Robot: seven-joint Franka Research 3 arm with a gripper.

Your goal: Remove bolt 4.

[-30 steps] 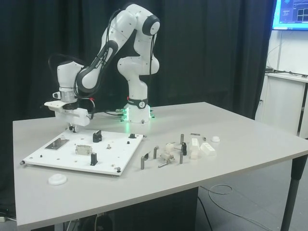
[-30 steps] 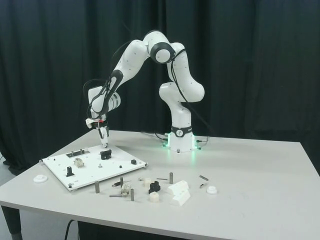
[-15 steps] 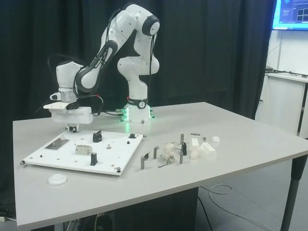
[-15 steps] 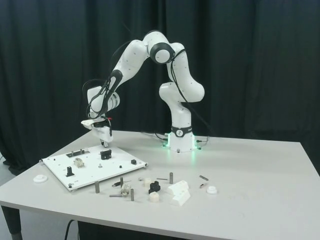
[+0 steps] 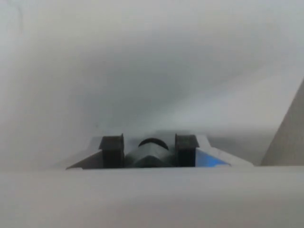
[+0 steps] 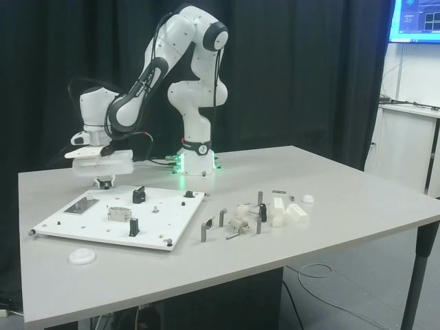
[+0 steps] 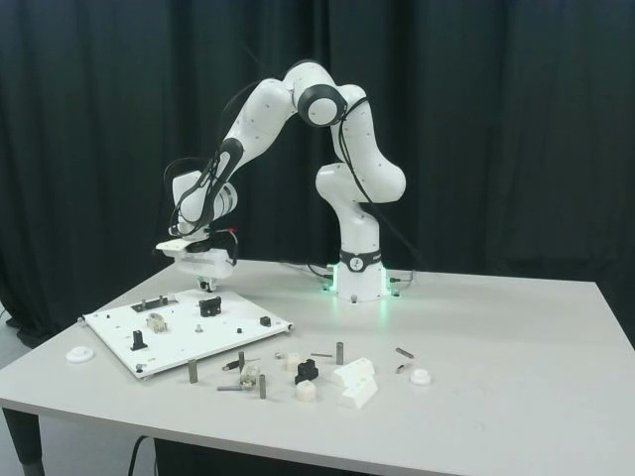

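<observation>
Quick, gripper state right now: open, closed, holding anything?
Gripper: shut on a small dark bolt, raised above the white board.

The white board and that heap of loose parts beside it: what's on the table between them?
In the first room view, a few upright grey pins stand on the grey table between the white board and the loose parts; otherwise bare.

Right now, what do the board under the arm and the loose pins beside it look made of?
The board looks like white plastic or painted sheet: a flat, even, matte face. The pins look like grey metal, thin and dull, though that is not certain at this distance.
</observation>
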